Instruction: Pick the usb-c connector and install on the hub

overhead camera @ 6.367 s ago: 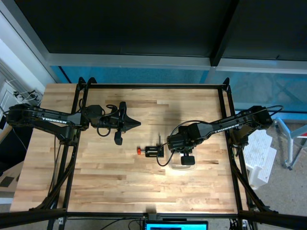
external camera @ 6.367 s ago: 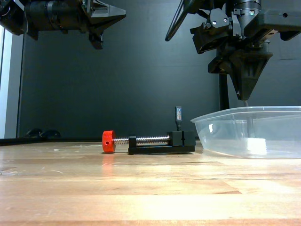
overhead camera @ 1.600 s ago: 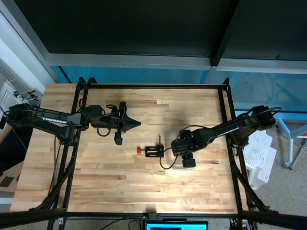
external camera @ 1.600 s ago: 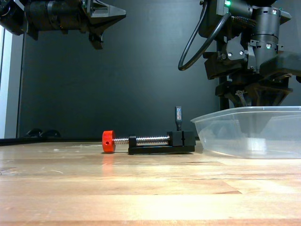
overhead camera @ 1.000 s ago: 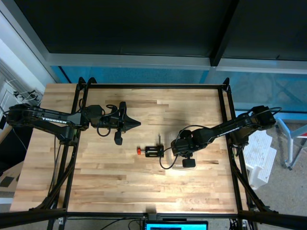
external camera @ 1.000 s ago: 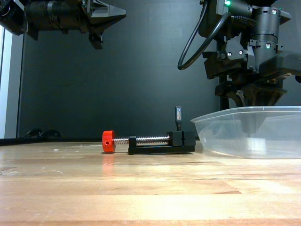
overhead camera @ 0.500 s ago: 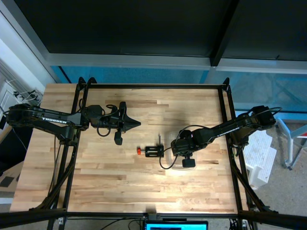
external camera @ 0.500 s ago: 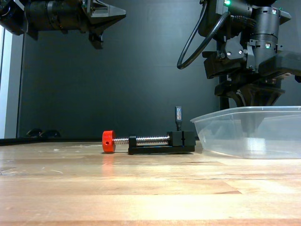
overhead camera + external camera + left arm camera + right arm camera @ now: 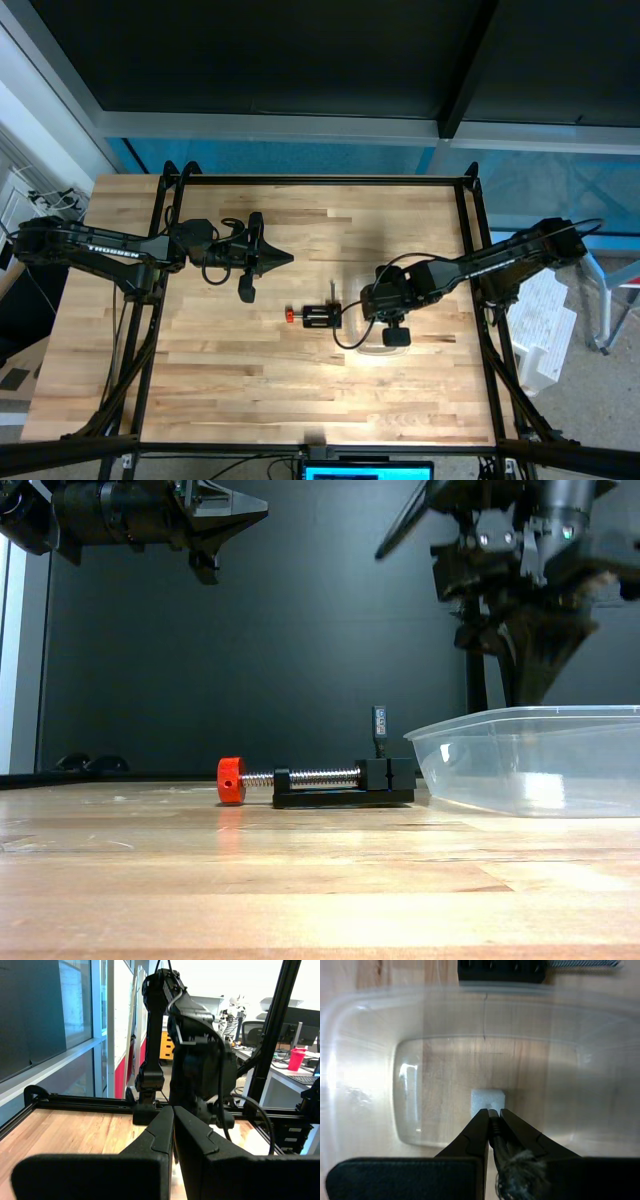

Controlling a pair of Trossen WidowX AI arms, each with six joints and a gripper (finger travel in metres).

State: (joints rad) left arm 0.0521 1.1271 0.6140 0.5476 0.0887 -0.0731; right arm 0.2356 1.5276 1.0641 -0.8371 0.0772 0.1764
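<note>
- Between the fingers of your right gripper (image 9: 491, 1112), clenched tight, sits the usb-c connector (image 9: 494, 1129), one dark stub with frayed braid. Only the right wrist view shows it.
- Just past the tips shows one pale square block (image 9: 487, 1099). You cannot tell whether it is held or lying in the single clear tub (image 9: 470, 770).
- Your low view puts that gripper above the tub's rim.
- Beside the tub, one vise (image 9: 340, 798) clamps the hub (image 9: 378, 723) upright.
- Your left gripper (image 9: 173, 1110), tips pressed together, hangs high at the left.
</note>
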